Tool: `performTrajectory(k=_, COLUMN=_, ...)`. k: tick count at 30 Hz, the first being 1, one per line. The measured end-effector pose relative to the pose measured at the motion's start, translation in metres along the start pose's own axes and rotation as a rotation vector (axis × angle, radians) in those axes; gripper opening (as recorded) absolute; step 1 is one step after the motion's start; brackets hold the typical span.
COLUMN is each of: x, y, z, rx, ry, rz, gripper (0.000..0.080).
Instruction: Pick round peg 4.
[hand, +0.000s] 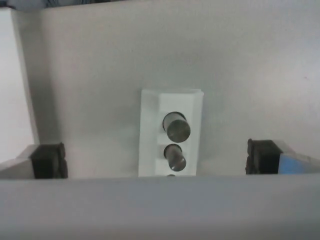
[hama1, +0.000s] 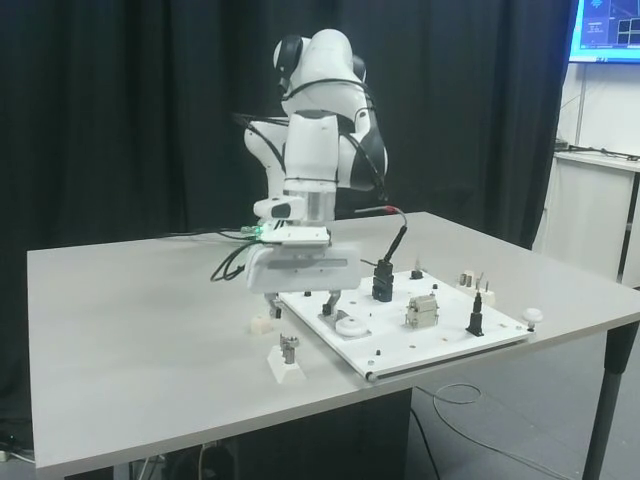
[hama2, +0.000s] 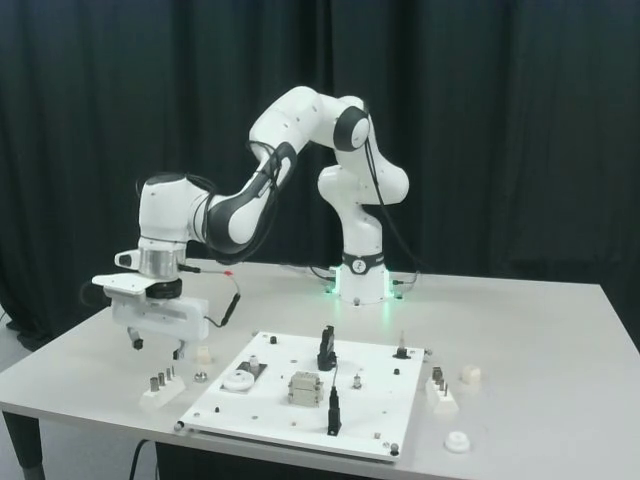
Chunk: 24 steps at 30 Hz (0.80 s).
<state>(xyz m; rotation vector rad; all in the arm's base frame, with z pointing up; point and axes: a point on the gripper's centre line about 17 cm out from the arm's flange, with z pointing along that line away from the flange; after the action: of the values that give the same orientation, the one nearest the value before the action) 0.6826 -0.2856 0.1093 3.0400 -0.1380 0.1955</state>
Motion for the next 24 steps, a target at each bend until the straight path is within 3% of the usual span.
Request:
performTrajectory(k=14, x=-0.006, y=0.012, z=0.043, rx=0.033, ry=-0.016, rz=-0.006, gripper=0.0800)
performTrajectory(k=24, x=-0.005, y=0.017, z=0.057, rx=0.039, ry=-0.017, rz=0.012, gripper=0.0800)
